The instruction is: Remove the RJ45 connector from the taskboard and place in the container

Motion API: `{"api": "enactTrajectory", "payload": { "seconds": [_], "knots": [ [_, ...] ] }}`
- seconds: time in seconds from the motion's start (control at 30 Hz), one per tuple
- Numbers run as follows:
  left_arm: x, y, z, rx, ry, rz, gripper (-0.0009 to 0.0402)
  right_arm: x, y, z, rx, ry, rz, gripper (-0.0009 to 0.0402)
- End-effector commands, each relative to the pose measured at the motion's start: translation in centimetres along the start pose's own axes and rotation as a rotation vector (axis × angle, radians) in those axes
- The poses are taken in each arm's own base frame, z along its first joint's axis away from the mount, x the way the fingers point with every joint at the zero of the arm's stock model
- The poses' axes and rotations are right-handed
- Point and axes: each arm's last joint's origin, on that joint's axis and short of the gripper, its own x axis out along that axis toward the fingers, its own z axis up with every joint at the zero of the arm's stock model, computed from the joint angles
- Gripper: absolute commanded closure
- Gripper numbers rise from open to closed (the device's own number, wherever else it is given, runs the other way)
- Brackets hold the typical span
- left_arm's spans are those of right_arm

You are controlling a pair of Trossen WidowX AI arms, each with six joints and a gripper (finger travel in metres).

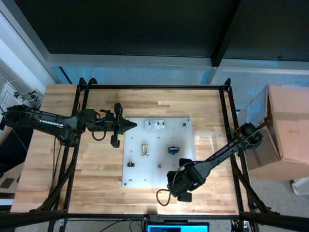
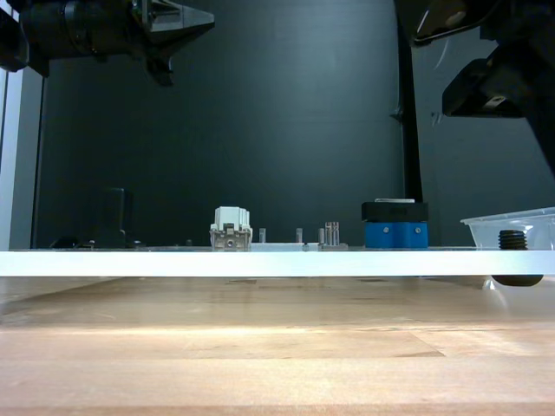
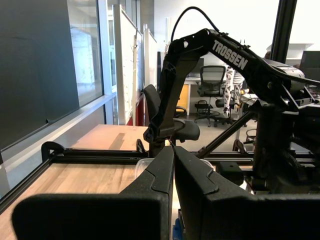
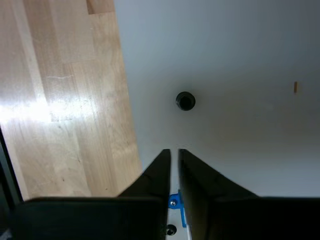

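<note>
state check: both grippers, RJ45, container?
left gripper: jaws shut, nothing held, raised over the taskboard's far left corner.
right gripper: jaws shut, nothing held, over the taskboard's near right corner.
RJ45 connector: upright in its seat on the taskboard, untouched.
container: open-topped, on the table right of the taskboard, no connector inside.

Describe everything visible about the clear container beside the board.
The container is a clear, thin-walled plastic tub with a rim, standing upright on the wooden table just beside the white board's right edge. Neither tool touches it: the left tool hangs shut over the board's left edge, the right tool shut over its near right corner.
</note>
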Motion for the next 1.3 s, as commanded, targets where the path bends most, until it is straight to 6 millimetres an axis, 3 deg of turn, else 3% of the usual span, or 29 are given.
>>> {"api": "enactTrajectory", "payload": {
  "seconds": [0.03,0.67,1.07,1.3],
  "knots": [
    [0.0,0.0,0.0,0.0,-0.001,0.0,0.0393,-0.7,-0.1,0.0,0.001,-0.016,0.011,0.0388],
    [0.0,0.0,0.0,0.0,-0.001,0.0,0.0393,-4.7,-1.0,-0.9,0.005,-0.072,0.055,0.0393],
    [0.0,0.0,0.0,0.0,-0.001,0.0,0.0393,-4.4,-1.1,-1.0,0.005,-0.068,0.053,0.0393],
    [0.0,0.0,0.0,0.0,-0.001,0.0,0.0393,-2.7,-1.2,-1.3,0.007,-0.085,0.068,0.0393]
  ]
}}
